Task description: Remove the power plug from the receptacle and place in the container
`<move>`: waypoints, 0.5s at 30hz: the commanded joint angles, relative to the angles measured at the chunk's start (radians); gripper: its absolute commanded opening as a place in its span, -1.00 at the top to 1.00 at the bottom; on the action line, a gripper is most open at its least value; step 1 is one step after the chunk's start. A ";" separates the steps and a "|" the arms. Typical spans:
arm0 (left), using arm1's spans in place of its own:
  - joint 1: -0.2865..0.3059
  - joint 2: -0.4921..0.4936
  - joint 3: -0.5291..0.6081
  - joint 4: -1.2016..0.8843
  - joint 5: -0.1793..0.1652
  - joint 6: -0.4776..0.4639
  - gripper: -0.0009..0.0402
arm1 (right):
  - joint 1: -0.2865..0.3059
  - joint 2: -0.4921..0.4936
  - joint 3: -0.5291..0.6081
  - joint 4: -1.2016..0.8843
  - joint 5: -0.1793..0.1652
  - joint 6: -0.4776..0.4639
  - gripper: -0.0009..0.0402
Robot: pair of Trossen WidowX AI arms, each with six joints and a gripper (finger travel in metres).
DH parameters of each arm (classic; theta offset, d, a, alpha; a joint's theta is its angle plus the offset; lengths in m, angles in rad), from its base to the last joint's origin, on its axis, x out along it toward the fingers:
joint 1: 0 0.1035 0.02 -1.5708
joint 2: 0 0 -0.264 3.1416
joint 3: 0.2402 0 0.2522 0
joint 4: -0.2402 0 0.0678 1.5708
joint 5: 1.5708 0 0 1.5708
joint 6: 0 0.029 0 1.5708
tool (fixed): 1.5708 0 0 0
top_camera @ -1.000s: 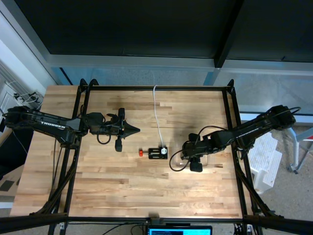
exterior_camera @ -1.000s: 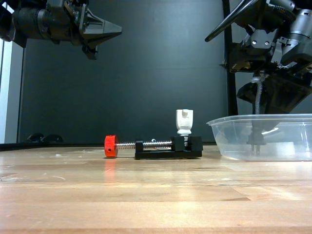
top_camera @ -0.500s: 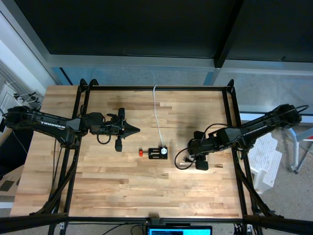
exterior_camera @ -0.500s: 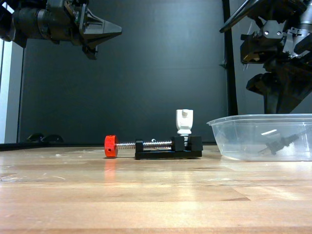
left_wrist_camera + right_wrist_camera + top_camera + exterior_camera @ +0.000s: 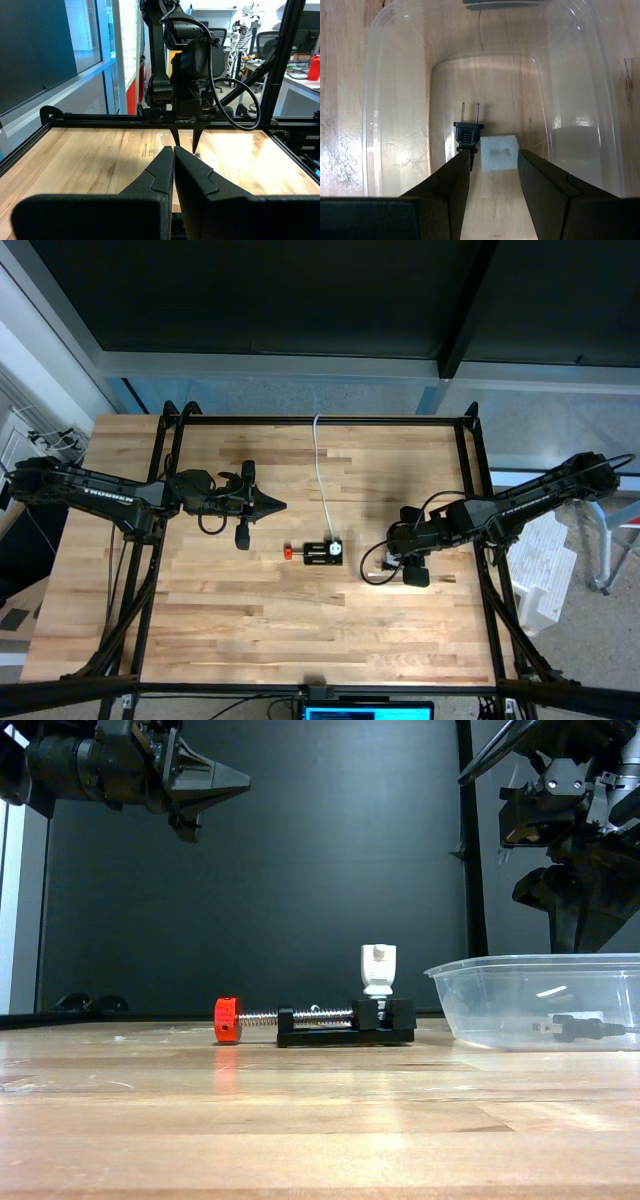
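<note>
The black power plug (image 5: pixel 467 133) lies flat on the base of the clear container (image 5: pixel 370 125), beside a white sticker (image 5: pixel 499 152), with its prongs pointing away from the gripper. My right gripper (image 5: pixel 493 156) hovers above it, open, holding nothing. From table height the power plug (image 5: pixel 580 1026) rests inside the container (image 5: pixel 500 1005), under the right gripper (image 5: pixel 575 935). The white receptacle (image 5: pixel 378 968) stands upright in the black vise (image 5: pixel 345 1022), its socket bare. My left gripper (image 5: pixel 272 505) is shut and hangs high over the left half of the table, far from all of this.
The vise's red knob (image 5: pixel 228 1020) points left. From the receptacle (image 5: pixel 335 548) a white cable (image 5: pixel 321 465) runs to the table's far edge. A black frame (image 5: pixel 470 470) borders the wooden table. The container sits just right of the vise.
My right gripper has let go of the power plug, which tipped over and came to rest flat in the container. The gripper rose and drew slightly right. The left arm stayed still.
</note>
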 commanded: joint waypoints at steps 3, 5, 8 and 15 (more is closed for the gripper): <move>0.000 0.000 0.000 0.000 0.000 0.000 0.96 | -0.029 0.000 0.074 0.005 0.008 -0.034 0.33; 0.000 0.000 0.000 0.000 0.000 0.000 0.96 | -0.053 -0.003 0.110 0.008 0.027 -0.065 0.33; 0.000 0.000 0.000 0.000 0.000 0.000 0.96 | -0.094 -0.007 0.147 0.044 0.030 -0.128 0.33; 0.000 0.000 0.000 0.000 0.000 0.000 0.96 | -0.163 -0.060 0.142 0.232 0.029 -0.214 0.48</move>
